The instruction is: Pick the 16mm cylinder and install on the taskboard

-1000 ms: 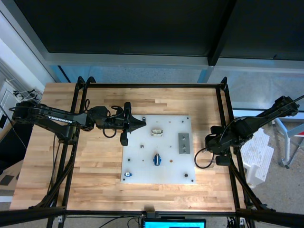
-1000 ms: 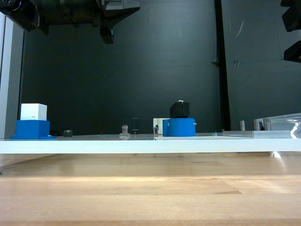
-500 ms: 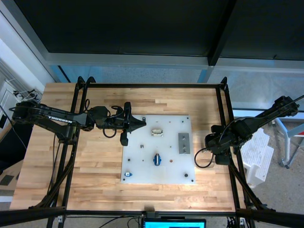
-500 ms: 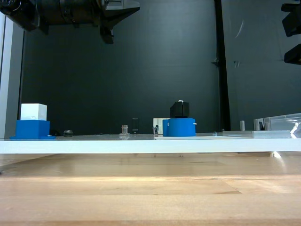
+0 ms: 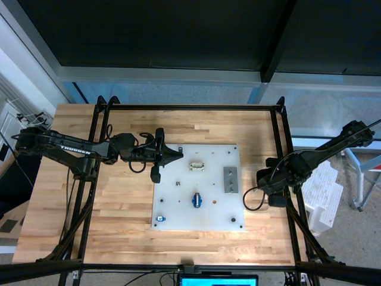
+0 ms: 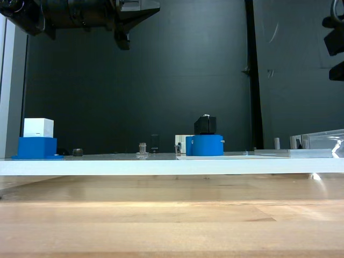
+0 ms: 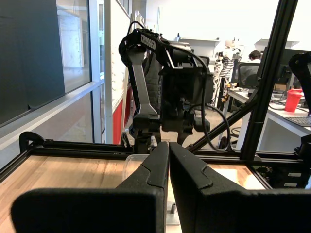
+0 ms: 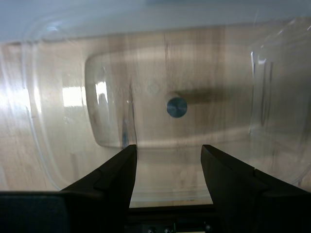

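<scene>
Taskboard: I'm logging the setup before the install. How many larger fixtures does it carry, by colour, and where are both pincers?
Blue fittings: 2
Grey block: 1
Beige connector: 1
Total: 4
Left pincer: shut, above the taskboard's far-left corner.
Right pincer: open, above the clear tray holding the 16mm cylinder.

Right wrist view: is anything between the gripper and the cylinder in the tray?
Nothing visible does. The cylinder sits alone on the floor of the clear tray, directly ahead of the open right gripper. The left gripper hangs shut above the board's left edge, far away.
</scene>
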Robot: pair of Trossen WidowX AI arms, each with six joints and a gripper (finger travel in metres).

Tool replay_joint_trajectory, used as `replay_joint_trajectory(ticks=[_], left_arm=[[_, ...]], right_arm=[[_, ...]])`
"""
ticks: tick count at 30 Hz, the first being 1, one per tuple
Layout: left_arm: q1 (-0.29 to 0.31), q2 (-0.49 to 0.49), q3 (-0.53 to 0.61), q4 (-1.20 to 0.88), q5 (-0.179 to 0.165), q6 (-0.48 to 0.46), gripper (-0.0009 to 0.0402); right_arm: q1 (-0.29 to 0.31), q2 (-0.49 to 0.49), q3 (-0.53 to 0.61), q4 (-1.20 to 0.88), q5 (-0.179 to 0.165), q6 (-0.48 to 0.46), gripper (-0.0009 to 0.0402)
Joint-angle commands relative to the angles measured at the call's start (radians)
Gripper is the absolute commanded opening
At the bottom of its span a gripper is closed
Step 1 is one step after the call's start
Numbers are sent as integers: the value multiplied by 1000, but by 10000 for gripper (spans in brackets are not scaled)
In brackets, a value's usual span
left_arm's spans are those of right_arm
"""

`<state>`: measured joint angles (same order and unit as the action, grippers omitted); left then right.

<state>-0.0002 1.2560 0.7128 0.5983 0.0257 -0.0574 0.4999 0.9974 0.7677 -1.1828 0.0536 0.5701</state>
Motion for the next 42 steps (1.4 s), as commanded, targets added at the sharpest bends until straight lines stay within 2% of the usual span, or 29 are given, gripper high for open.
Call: replay_joint_trajectory(ticks=[1, 27, 34, 37, 42], left_arm=[[0, 0, 0, 0, 0, 0, 0], [0, 0, 0, 0, 0, 0, 0], [0, 0, 0, 0, 0, 0, 0], [0, 0, 0, 0, 0, 0, 0], [0, 0, 0, 0, 0, 0, 0]], right_arm=[[3, 12, -12, 3, -4, 2, 198], [39, 94, -27, 78, -3, 3, 206], [48, 98, -57, 103, -3, 29, 206], [53, 98, -76, 109, -6, 47, 206], [61, 98, -105, 156, -29, 55, 206]])
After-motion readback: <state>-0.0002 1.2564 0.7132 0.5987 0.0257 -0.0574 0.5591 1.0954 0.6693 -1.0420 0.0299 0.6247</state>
